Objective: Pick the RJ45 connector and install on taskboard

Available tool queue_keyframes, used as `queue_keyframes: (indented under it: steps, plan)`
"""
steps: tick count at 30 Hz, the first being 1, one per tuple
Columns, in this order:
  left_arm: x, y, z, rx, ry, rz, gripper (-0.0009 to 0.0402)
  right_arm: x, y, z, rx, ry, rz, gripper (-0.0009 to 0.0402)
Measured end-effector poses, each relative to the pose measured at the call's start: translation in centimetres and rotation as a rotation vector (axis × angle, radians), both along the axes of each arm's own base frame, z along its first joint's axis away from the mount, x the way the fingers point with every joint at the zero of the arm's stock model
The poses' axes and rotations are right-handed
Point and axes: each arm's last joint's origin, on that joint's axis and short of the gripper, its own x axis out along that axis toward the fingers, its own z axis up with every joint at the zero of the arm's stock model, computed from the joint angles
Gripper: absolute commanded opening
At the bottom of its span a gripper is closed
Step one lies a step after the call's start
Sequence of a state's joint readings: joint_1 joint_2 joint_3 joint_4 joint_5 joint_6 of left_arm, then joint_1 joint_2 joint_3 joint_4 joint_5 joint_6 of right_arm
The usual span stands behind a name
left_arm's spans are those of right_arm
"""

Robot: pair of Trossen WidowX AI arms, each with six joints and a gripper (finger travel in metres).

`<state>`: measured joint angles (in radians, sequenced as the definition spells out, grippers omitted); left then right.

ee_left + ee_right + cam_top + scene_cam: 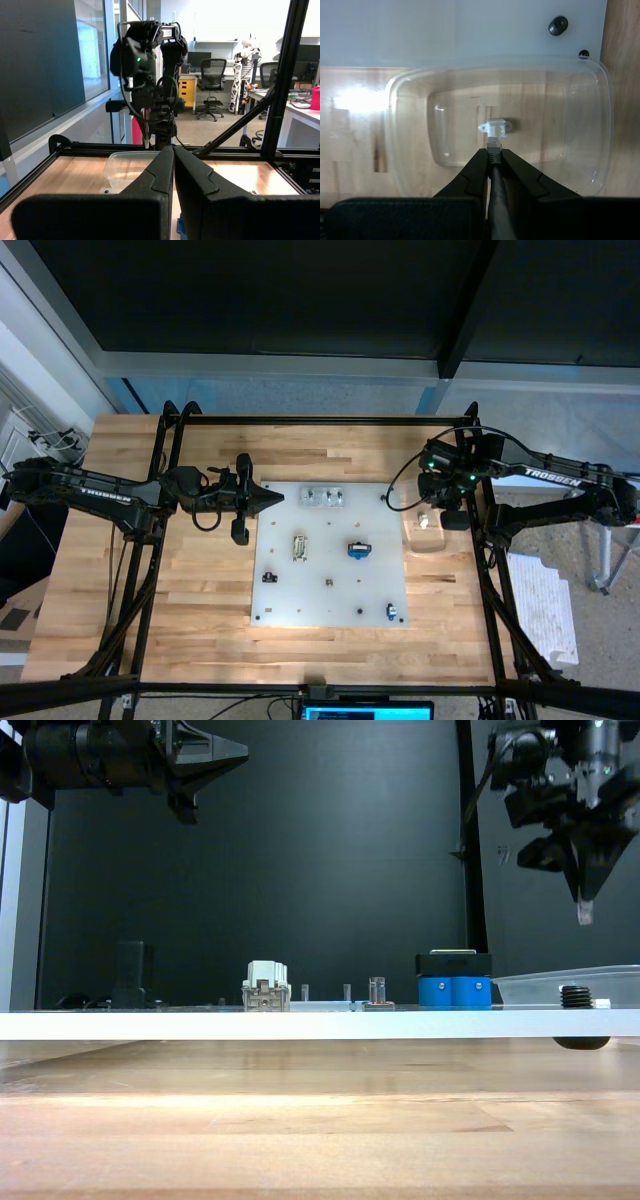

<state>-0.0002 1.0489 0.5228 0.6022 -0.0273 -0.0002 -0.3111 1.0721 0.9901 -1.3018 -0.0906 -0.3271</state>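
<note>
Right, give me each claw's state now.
Left claw: closed, empty, raised high at left.
Right claw: closed on tiny whitish plastic RJ45 connector, above clear plastic tray.

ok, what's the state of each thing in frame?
RJ45 connector: gripped, hanging above the clear tray, not installed.
right gripper: fingers shut on the RJ45 connector, over the clear tray.
left gripper: fingers shut, empty, raised by the taskboard's left edge.
taskboard: lying flat, neither gripper touching it.
clear tray: holds one small white part.

"TROSSEN" on left arm (85,492), right arm (552,478)
</note>
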Motion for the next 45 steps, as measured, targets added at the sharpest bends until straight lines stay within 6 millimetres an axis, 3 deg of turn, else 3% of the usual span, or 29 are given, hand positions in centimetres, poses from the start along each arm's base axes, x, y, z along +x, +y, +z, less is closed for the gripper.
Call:
queue_keyframes:
  steps: [14, 33, 45]
  plan:
    - [0.0, 0.0, 0.0, 0.0, 0.0, 0.0, 0.0, 1.0, 5.4, 1.1, 0.016, -0.024, -0.052, 0.0]
    - [0.0, 0.0, 0.0, 0.0, 0.0, 0.0, 0.0, 4.7, 12.1, -1.3, 0.047, -0.023, -0.098, 0.0]
    - [0.0, 0.0, 0.0, 0.0, 0.0, 0.0, 0.0, 7.4, 15.5, -1.0, 0.046, -0.008, -0.042, 0.0]
